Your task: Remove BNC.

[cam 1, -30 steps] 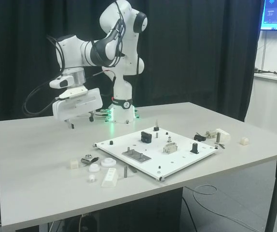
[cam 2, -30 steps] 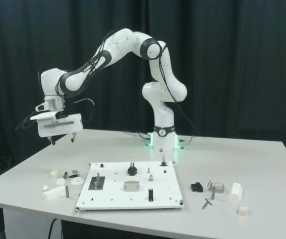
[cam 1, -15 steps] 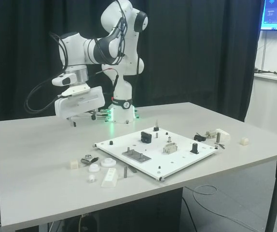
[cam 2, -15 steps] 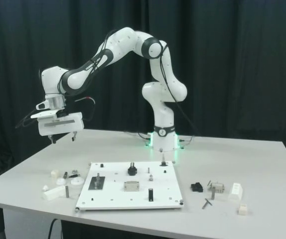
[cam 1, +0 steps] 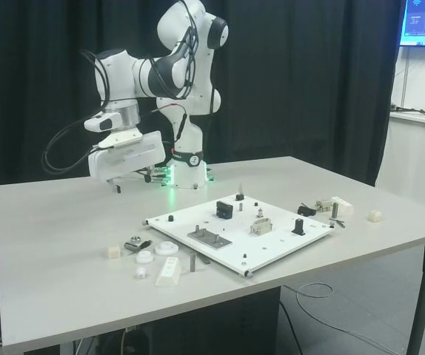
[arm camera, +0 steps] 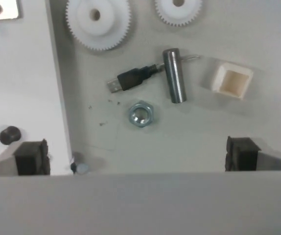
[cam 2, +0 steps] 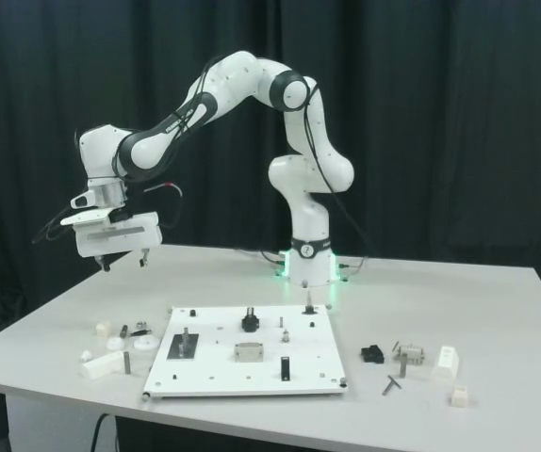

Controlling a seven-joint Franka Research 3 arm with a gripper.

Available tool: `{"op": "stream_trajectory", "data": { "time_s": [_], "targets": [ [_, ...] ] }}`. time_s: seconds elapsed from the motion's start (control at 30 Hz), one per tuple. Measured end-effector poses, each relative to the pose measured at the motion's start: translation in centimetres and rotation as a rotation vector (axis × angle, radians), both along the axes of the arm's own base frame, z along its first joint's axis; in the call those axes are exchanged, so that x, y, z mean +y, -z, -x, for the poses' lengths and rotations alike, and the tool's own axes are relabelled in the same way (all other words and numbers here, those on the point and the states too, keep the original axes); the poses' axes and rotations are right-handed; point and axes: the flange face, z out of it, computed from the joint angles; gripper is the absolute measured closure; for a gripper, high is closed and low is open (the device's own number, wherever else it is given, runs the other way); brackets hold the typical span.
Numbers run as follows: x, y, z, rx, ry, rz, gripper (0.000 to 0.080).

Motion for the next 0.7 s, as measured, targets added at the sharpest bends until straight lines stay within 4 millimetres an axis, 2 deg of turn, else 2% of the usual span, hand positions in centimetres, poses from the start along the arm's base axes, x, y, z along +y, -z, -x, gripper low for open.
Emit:
{"op": "stream_trajectory", "data": {
  "time_s": [0.43, 0.7],
  "targets": [
    [1.0, -0.6, -0.3, 0.026, 0.073, -0.02, 0.0003],
    [2.9, -0.8, -0.6, 0.062, 0.115, -0.072, 0.0003]
  ]
}}
